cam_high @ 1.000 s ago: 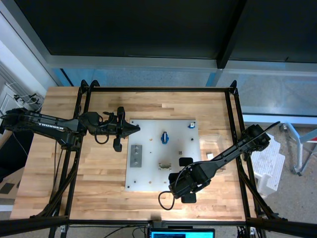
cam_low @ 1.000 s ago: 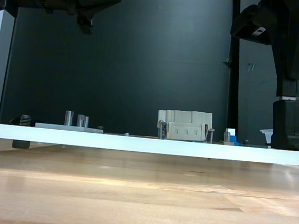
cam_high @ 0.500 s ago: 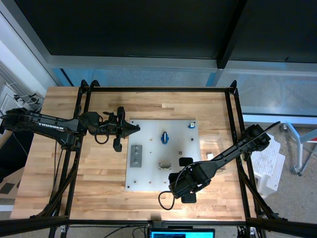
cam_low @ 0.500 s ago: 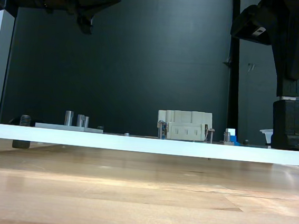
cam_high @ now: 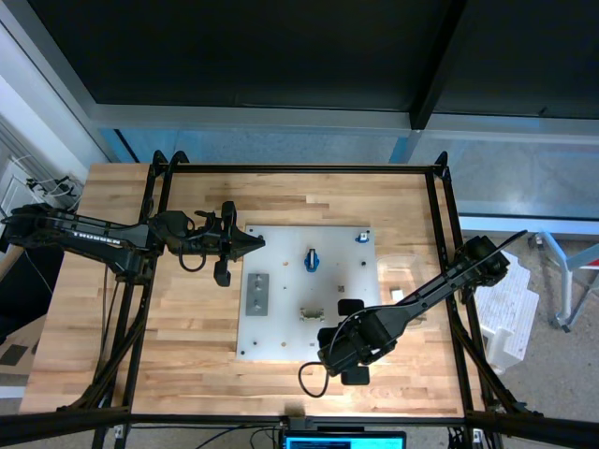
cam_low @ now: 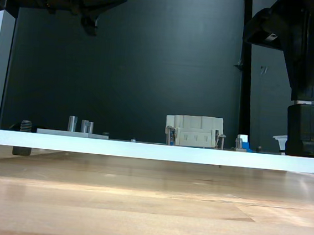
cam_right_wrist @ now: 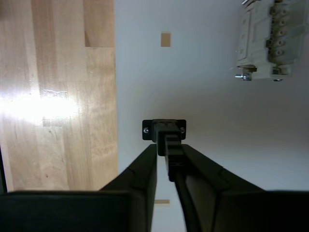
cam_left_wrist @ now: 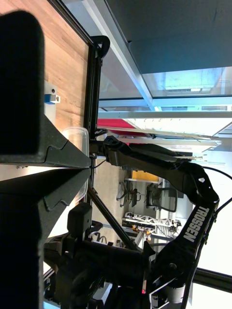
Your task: Pick the USB connector and install on taskboard
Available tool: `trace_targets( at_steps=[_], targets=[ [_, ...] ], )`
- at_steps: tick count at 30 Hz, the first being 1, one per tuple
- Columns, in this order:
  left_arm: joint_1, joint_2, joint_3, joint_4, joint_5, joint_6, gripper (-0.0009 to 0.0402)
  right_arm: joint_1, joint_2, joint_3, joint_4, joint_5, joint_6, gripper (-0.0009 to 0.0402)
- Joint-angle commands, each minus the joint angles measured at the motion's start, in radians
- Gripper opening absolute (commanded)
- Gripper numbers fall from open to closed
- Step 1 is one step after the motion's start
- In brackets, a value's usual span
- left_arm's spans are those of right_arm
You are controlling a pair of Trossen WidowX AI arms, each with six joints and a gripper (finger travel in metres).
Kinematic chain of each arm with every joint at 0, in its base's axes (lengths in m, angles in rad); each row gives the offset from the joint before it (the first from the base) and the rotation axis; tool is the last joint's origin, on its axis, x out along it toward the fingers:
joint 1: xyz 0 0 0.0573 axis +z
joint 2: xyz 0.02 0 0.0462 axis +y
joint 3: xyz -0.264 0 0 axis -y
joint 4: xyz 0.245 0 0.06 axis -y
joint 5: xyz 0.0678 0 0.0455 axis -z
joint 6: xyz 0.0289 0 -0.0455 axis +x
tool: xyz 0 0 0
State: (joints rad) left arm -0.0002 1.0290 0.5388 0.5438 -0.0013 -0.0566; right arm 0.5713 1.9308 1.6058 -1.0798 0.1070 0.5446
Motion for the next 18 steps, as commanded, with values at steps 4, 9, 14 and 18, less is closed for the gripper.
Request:
trace_targets(
  at_steps=[4,9,14,18],
  targets=[
    [0.000,0.000,0.000,0.000,0.000,0.000,0.0000,0.001,-0.013,0.003,-0.009,0.006,0.006,0.0155],
    [0.000,0.000,0.000,0.000,0.000,0.000,0.0000,0.002,-0.035,0.003,-0.027,0.033,0.006,0.0195],
    [0.000,0.000,0.000,0.000,0.000,0.000,0.0000,0.003,-0.058,0.003,-0.036,0.043,0.005,0.0209],
    [0.000,0.000,0.000,0.000,0.000,0.000,0.0000,0.003,-0.079,0.003,-0.039,0.043,-0.003,0.0208]
  ],
)
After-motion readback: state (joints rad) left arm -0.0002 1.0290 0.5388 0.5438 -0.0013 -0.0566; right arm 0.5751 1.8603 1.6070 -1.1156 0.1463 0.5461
